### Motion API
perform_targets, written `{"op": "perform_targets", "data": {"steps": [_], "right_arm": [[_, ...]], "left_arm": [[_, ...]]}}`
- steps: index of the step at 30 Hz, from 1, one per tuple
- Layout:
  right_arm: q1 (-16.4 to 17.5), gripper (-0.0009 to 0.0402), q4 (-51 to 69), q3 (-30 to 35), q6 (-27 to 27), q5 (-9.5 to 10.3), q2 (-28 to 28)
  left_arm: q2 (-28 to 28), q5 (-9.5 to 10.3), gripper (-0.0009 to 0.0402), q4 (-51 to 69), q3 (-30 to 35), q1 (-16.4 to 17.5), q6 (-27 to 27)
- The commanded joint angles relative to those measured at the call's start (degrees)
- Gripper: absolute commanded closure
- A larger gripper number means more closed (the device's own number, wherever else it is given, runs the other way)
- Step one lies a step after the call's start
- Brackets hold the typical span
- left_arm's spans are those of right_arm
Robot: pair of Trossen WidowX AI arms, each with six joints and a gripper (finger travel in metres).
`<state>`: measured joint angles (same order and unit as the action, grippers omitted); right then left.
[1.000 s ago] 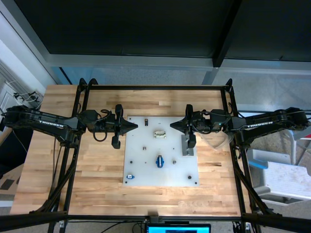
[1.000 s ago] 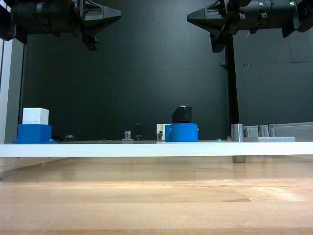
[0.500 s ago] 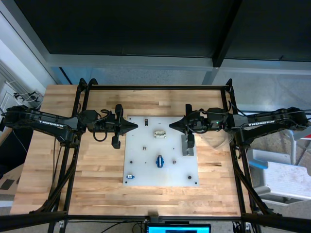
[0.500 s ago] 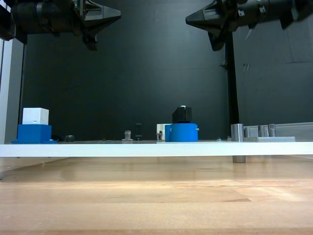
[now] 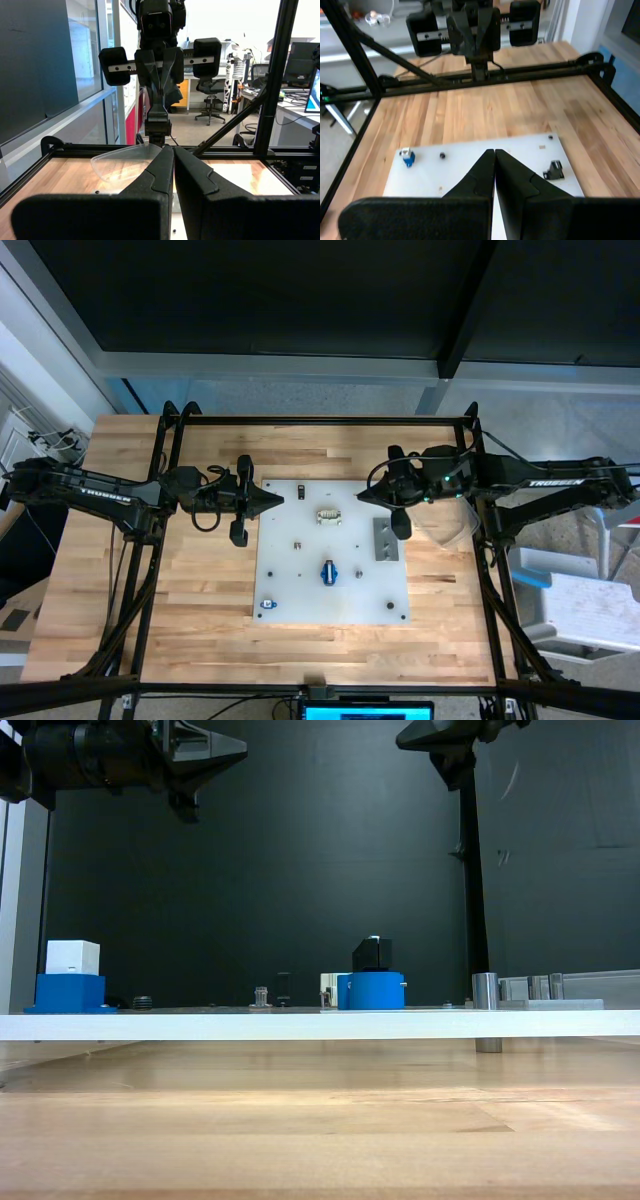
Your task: Pick the 16mm cylinder and place it in the container
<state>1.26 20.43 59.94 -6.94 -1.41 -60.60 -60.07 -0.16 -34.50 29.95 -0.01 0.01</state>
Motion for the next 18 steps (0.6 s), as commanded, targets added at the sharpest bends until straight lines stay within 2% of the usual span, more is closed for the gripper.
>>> {"op": "perform_targets", "data": {"steps": [1, 13, 18], "right_arm": [[0.02, 0.0393, 4.61, 2.45, -0.09, -0.07, -0.35], [0.31, 0.0393, 25.94, 13.20, -0.90, 0.09, -6.69], [1.07, 0.0393, 30.75, 15.13, -0.94, 0.17, -8.83]], "left_arm": [[-0.02, -0.02, 0.0393, -0.02, 0.00, 0.00, 0.00], [-0.02, -0.02, 0.0393, 0.00, 0.00, 0.02, -0.02], [-0.02, -0.02, 0.0393, -0.02, 0.00, 0.00, 0.00]]}}
